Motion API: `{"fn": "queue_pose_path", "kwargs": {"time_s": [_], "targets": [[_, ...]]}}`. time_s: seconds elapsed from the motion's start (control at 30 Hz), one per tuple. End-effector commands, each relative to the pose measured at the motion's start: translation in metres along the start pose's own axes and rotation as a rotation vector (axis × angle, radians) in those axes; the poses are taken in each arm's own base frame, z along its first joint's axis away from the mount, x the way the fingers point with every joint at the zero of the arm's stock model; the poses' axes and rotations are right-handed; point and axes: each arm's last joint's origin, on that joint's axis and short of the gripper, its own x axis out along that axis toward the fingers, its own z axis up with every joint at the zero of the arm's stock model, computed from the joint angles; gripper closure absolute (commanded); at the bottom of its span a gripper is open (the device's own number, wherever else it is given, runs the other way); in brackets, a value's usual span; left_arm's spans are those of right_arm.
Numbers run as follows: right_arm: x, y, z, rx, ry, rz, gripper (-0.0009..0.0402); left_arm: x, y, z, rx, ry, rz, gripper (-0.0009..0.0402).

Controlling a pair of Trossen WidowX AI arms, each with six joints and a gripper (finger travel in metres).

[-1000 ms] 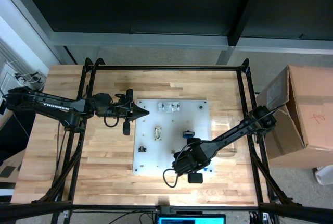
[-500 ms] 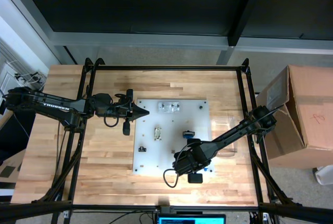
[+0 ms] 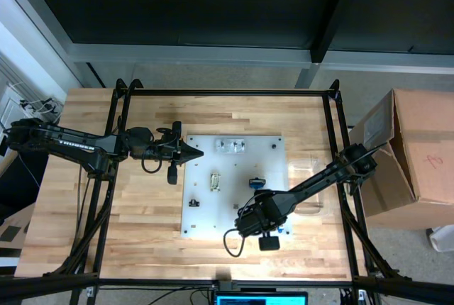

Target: Pick the M12 nut and place it on its threads and fasten

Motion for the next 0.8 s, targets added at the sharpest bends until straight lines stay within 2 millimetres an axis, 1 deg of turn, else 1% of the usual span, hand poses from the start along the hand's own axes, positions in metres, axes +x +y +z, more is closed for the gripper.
{"fn": "queue_pose_path", "kwargs": {"time_s": [0.03, 0.3, 0.37, 0.47, 0.5, 0.63, 0.8], "targets": [[-0.0008, -0.0012, 0.0005, 0.049, -0.030, -0.062, 0.0393, 0.0001, 0.0000, 0.0000, 0.000, 0.000, 0.000, 0.0393], [0.0058, 0.0008, 0.0019, 0.049, -0.053, -0.025, 0.0393, 0.0001, 0.0001, 0.0000, 0.000, 0.000, 0.000, 0.0393], [0.0069, 0.0029, 0.0006, 0.037, -0.018, 0.045, 0.0393, 0.0001, 0.0000, -0.0001, 0.000, 0.000, 0.000, 0.0393], [0.0061, 0.0080, -0.0023, -0.016, 0.068, 0.225, 0.0393, 0.0001, 0.0000, 0.0000, 0.000, 0.000, 0.000, 0.0393], [0.0058, 0.0087, -0.0030, -0.014, 0.081, 0.248, 0.0393, 0.0001, 0.0000, 0.0000, 0.000, 0.000, 0.000, 0.0393], [0.0054, 0.0066, -0.0036, -0.001, 0.068, 0.190, 0.0393, 0.0001, 0.0001, 0.0000, 0.000, 0.000, 0.000, 0.0393], [0.0050, 0.0018, -0.0020, 0.028, -0.004, 0.031, 0.0393, 0.0001, 0.0000, -0.0001, 0.000, 0.000, 0.000, 0.0393]]}}
